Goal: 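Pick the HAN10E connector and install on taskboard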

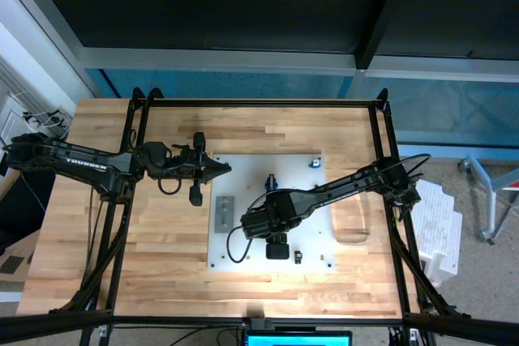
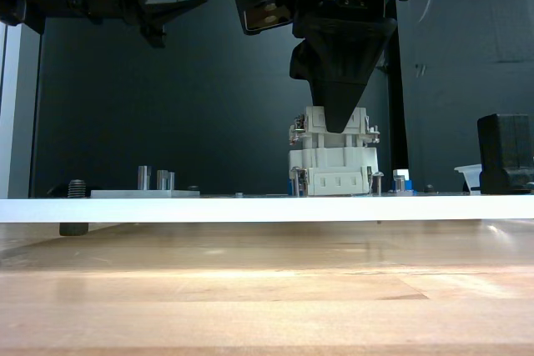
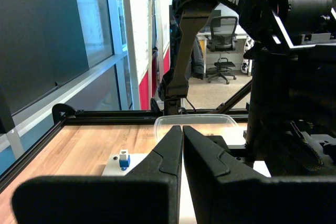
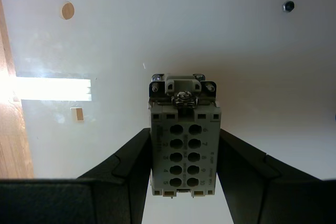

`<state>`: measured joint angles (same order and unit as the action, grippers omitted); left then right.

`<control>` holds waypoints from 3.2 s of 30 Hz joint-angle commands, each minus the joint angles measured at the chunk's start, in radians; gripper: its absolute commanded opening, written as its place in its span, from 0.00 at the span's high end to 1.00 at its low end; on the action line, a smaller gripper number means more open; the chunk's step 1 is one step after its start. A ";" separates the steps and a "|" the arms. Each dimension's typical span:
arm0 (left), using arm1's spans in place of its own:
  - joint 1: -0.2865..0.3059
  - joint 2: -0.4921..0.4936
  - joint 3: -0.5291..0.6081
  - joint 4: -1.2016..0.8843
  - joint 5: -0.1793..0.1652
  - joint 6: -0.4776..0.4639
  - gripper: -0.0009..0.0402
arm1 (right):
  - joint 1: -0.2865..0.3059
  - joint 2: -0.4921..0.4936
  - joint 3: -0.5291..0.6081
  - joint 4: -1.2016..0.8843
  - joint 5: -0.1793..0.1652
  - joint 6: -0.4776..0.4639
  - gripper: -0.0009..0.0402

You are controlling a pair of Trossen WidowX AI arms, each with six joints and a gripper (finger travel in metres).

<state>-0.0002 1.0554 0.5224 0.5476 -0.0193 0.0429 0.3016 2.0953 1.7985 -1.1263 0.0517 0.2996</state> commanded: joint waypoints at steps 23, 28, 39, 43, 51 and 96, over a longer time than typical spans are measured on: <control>0.000 0.000 0.000 0.000 0.000 0.000 0.98 | -0.002 -0.002 -0.070 0.071 0.008 0.002 0.89; 0.000 0.000 0.000 0.000 0.000 0.000 0.98 | -0.002 -0.008 -0.070 0.071 0.008 0.002 0.82; 0.000 0.000 0.000 0.000 0.000 0.000 0.98 | 0.001 -0.025 -0.070 0.070 0.009 0.009 0.58; 0.000 0.000 0.000 0.000 0.000 0.000 0.98 | 0.002 -0.031 -0.070 0.070 0.009 0.009 0.49; 0.000 0.000 0.000 0.000 0.000 0.000 0.98 | 0.005 -0.055 -0.070 0.066 0.009 0.009 0.31; 0.000 0.000 0.000 0.000 0.000 0.000 0.98 | -0.018 -0.251 -0.096 0.022 0.013 -0.037 0.25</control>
<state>-0.0002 1.0554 0.5224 0.5476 -0.0193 0.0429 0.2909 1.8606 1.7115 -1.1049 0.0532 0.2687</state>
